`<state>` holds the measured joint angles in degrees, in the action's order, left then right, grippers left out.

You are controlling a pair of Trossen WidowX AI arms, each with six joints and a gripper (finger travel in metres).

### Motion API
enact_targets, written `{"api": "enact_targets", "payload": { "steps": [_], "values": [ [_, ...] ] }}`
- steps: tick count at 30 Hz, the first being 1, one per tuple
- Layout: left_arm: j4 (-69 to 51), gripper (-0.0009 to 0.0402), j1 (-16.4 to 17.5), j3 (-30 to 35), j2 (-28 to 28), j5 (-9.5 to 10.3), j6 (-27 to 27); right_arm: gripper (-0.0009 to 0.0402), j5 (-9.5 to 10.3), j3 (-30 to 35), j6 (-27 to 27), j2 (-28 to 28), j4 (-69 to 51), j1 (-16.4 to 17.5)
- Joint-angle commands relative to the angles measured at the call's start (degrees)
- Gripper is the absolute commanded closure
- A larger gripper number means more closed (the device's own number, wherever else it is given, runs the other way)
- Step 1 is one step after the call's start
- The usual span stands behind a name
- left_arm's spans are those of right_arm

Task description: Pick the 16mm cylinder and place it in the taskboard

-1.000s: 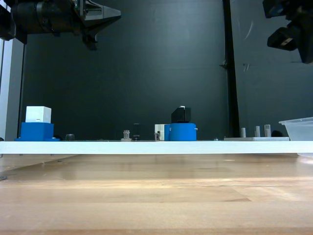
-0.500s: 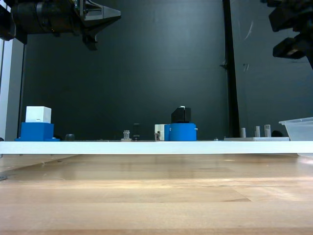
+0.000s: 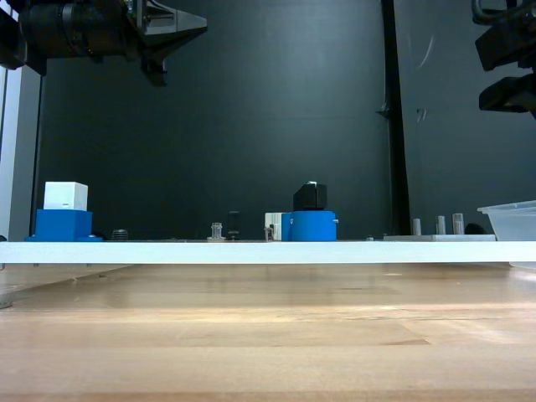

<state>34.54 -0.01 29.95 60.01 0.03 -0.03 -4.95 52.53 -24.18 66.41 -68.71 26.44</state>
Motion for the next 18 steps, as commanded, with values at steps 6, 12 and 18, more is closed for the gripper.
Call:
{"api": "enact_targets", "payload": {
  "steps": [6, 12, 18],
  "values": [
    [0.00, 0.0393, 0.02, 0.00, 0.00, -0.02, -0.02, 0.0215, -0.07, -1.09, -0.92, 0.90, 2.34, 0.68],
    [0.00, 0.0393, 0.00, 0.00, 0.00, -0.02, -0.02, 0.0199, -0.11, -2.67, -2.25, 0.90, 4.37, 0.90],
    [0.00, 0.0393, 0.02, 0.00, 0.00, -0.02, 0.00, 0.0199, -0.02, -5.44, -2.67, 0.90, 7.52, 1.33]
  ]
}}
